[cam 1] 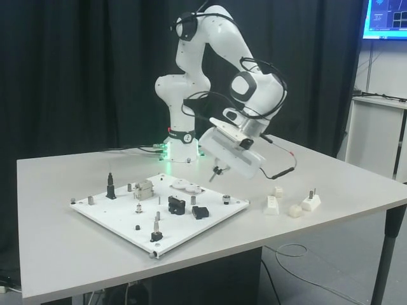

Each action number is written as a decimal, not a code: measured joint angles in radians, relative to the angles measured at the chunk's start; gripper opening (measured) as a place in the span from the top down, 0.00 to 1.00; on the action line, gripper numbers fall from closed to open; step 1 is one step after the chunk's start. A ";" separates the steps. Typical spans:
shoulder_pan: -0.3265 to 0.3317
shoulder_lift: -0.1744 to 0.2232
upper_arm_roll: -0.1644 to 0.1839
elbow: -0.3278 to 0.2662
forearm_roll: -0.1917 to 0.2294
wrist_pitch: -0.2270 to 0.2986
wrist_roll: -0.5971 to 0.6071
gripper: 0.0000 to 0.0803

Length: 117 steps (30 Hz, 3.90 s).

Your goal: Insert round peg 2.

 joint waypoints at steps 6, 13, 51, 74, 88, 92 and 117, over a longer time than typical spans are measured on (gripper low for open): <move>-0.002 -0.024 -0.042 -0.019 -0.013 0.020 -0.089 0.92; -0.006 -0.043 -0.099 -0.025 -0.016 0.041 -0.205 0.92; -0.118 -0.057 -0.339 -0.027 0.075 0.314 -0.836 0.92; -0.163 -0.034 -0.474 -0.056 0.417 0.510 -1.080 0.92; -0.218 0.004 -0.481 -0.053 0.635 0.524 -1.080 0.92; -0.230 0.021 -0.481 -0.046 0.698 0.522 -1.080 0.92; -0.299 0.130 -0.481 0.053 0.879 0.407 -1.142 0.92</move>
